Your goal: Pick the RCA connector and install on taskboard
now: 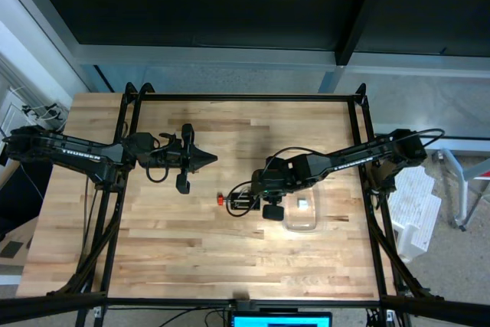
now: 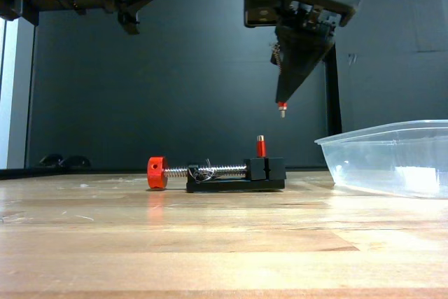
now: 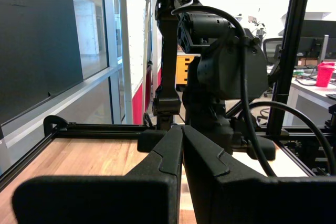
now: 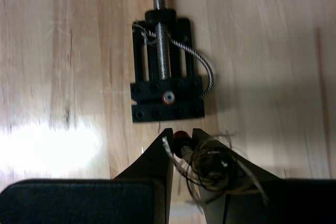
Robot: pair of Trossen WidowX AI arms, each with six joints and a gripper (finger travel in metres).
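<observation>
The pick part looks done. The black right gripper (image 2: 282, 99) hangs in the air, tip down, w/ its 2 fingers pinched tight on the tiny silver, red-tipped RCA connector (image 2: 282, 109). Only the red end pokes out below the tips. So the connector is up off the pale wooden table (image 2: 210, 243), above the small black block taskboard (image 2: 264, 171) and not touching it.

The put-in part is not done. I think 3 things are left: line the connector up over the short red post (image 2: 260, 145) on top of the board, push it down, then let go. In the low view it sits a bit to the tray side of that post, so it prob. needs a small nudge first.

The black left gripper (image 1: 208, 159) is parked high over the left side of the table, well apart from the board. Its 2 fingers are pressed together w/ nothing in them.

Hard to see: a messy bunch of thin wires (image 4: 212, 163) sits by the right fingers, and I can't tell if it is joined to the connector. Most of the connector is hidden between the fingers. The clear plastic tray (image 2: 392, 155) near the board has a small white thing (image 1: 302, 204) in it; can't tell what it is.
</observation>
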